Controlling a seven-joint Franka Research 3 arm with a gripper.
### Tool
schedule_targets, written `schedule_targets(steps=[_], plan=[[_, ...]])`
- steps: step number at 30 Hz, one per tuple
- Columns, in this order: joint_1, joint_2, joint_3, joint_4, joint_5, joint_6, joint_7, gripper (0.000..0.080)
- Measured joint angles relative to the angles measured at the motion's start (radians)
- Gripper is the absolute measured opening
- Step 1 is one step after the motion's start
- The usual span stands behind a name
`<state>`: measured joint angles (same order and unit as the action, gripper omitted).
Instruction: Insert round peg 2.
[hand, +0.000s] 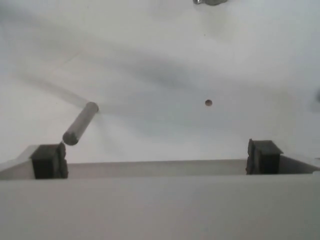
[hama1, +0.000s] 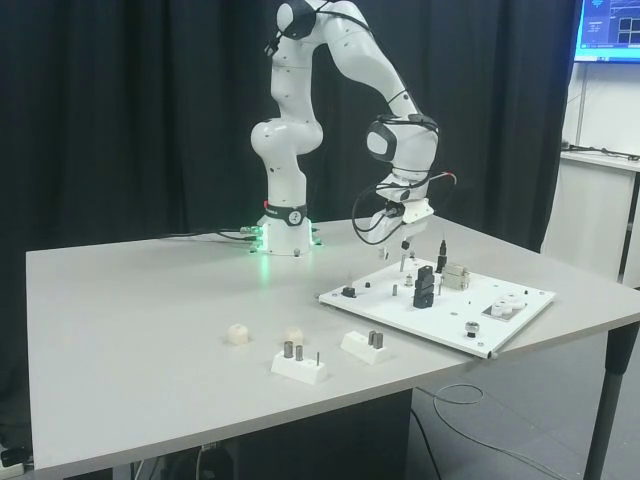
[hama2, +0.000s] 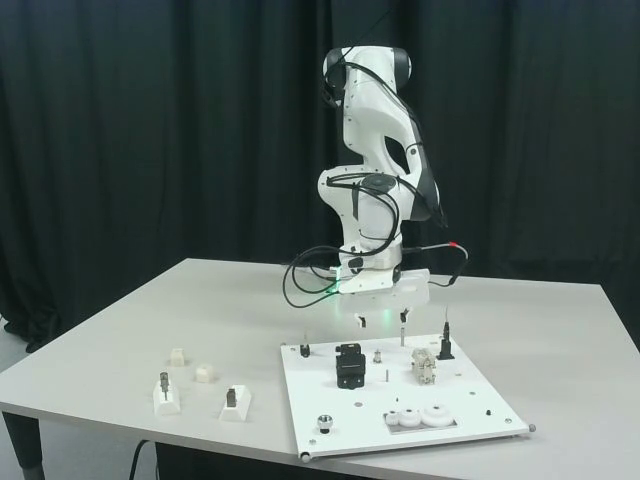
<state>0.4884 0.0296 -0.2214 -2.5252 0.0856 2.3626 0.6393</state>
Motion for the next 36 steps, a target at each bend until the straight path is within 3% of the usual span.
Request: schedule_targets(steps=[36], plan=[[0.003, 0.038, -0.006, -0.005, 0.0, 0.024, 0.0, 0.08]])
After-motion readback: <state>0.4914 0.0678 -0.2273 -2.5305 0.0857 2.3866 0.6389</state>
